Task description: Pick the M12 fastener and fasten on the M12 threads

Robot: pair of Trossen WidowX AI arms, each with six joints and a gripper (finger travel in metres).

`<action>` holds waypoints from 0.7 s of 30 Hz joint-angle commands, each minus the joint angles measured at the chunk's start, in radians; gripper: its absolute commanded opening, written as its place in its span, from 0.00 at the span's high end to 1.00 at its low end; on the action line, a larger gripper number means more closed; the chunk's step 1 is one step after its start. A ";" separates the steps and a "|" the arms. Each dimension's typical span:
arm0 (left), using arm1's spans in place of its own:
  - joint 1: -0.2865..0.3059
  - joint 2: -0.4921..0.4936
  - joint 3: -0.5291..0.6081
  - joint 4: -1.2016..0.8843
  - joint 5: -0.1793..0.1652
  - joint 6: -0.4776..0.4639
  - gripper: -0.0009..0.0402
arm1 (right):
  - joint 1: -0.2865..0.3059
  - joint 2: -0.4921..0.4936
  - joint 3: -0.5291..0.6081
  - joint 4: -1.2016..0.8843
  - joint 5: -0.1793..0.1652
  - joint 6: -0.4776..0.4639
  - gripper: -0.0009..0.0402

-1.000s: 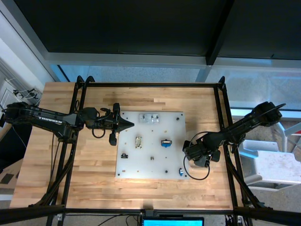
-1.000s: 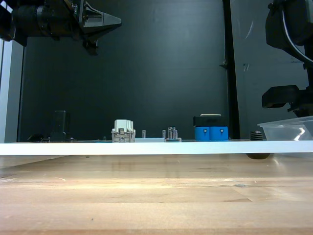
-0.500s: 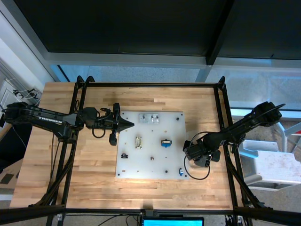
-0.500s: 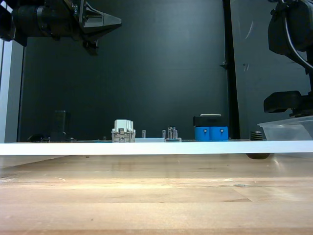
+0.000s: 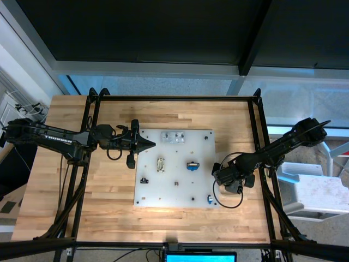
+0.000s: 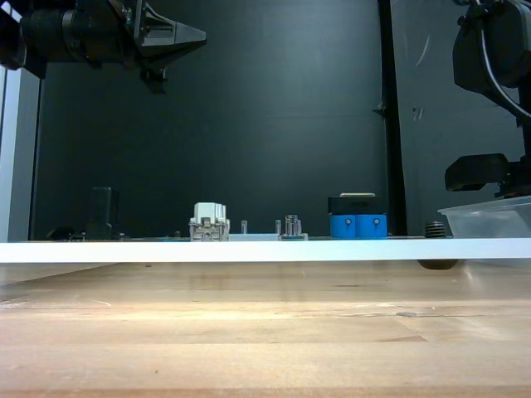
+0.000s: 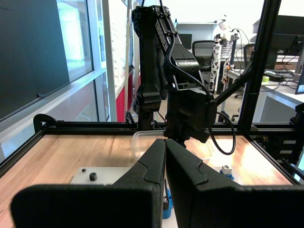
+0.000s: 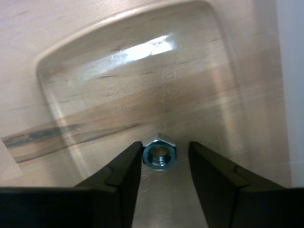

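Nut [image 8: 159, 153]: It is small and silver, with six sides and a round hole. It lies flat on the bottom of the clear tray [image 8: 133, 90].
Right gripper [image 8: 164, 146]: It is down low inside the tray, just off the right side of the white board [image 5: 163, 192]. Its two fingers [image 8: 121, 175] are spread apart, one on each side of the nut.
Gap at the nut: One finger is touching the nut or just beside it, and I cannot tell which. The other finger is a little way off. The nut is not squeezed and not lifted.
Stud [image 6: 435, 230]: It is short and black and stands up straight on the board near its right end. In the low view it is just in front of the tray. Its ribs show, bare.
Left gripper [image 7: 165, 142]: Its two fingers are pressed together into a point. It hangs high over the far left edge of the board and points across at the right arm.
Other things on the board: A blue block [image 6: 358, 222] and a small grey plug [image 6: 209, 224] stand near the middle, well apart from both grippers.
Table [image 5: 82, 218]: It is made of wood, and the board lies on it.
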 commanded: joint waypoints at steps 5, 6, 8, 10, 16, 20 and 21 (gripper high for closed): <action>0.000 0.000 0.000 0.000 0.000 0.000 0.98 | 0.000 0.000 0.000 -0.003 -0.001 0.000 0.82; 0.000 0.000 0.000 0.000 0.000 0.000 0.98 | 0.000 0.000 0.000 -0.004 -0.001 0.000 0.83; 0.000 0.000 0.000 0.000 0.000 0.000 0.98 | 0.000 0.000 0.000 -0.004 -0.001 0.000 0.86; 0.000 0.000 0.000 0.000 0.000 0.000 0.98 | 0.000 0.000 0.000 -0.004 -0.001 0.000 0.89; 0.000 0.000 0.000 0.000 0.000 0.000 0.98 | 0.000 -0.015 0.024 -0.044 0.000 0.000 0.92; 0.000 0.000 0.000 0.000 0.000 0.000 0.98 | 0.000 -0.045 0.078 -0.119 0.000 0.000 0.92; 0.000 0.000 0.000 0.000 0.000 0.000 0.98 | 0.000 -0.049 0.096 -0.139 0.000 0.000 0.92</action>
